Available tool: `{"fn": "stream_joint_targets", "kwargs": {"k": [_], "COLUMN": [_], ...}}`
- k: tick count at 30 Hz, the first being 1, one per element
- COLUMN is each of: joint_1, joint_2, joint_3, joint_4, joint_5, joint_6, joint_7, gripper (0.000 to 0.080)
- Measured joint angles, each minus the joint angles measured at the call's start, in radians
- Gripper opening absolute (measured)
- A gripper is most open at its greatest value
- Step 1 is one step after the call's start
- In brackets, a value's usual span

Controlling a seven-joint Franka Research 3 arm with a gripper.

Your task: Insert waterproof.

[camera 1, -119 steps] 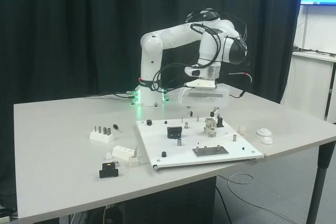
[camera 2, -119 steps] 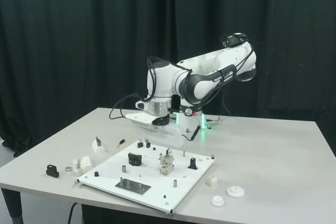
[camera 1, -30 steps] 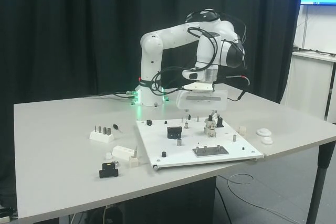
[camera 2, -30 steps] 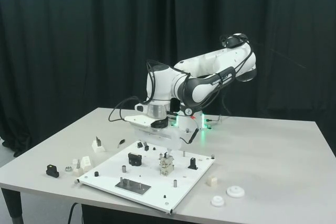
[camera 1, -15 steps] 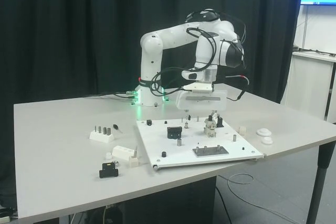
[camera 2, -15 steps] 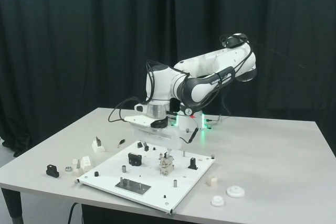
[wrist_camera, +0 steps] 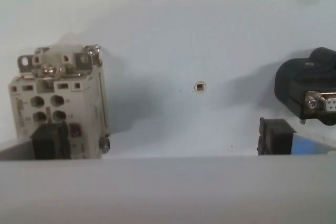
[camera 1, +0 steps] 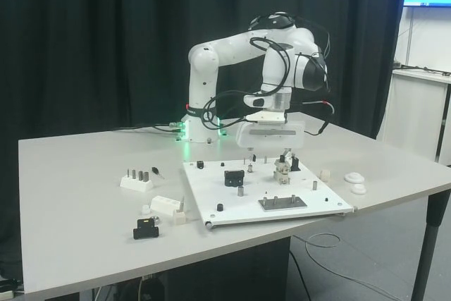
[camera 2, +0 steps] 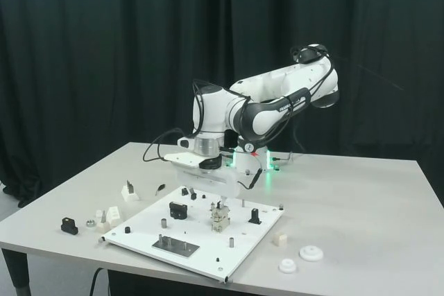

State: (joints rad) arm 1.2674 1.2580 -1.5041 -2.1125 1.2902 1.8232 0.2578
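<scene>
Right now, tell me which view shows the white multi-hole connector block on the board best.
The wrist view: the connector block fills it, round holes and latch plain. In both room views the block is only a small shape under the arm.

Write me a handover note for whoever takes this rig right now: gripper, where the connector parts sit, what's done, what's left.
Gripper: low over the white board, right above the waterproof connector block; the views do not settle whether it is holding anything.
Connector block: upright on the board, near the middle; the wrist view shows round sockets in its face and a black fingertip in front of its lower part.
Black connector mount: on the board, apart from the block.
Done: arm brought over the block.
Left: seating the insert is not confirmed; check it before releasing or retracting.
</scene>
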Motion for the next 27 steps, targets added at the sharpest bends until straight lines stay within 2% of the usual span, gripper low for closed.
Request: {"fn": "stream_joint_targets", "kwargs": {"k": [27], "joint_1": [0.0], "joint_2": [0.0], "joint_3": [0.002], "joint_4": [-0.003], "joint_5": [0.009], "joint_6": [0.003], "joint_7": [-0.011], "gripper": [0.08]}}
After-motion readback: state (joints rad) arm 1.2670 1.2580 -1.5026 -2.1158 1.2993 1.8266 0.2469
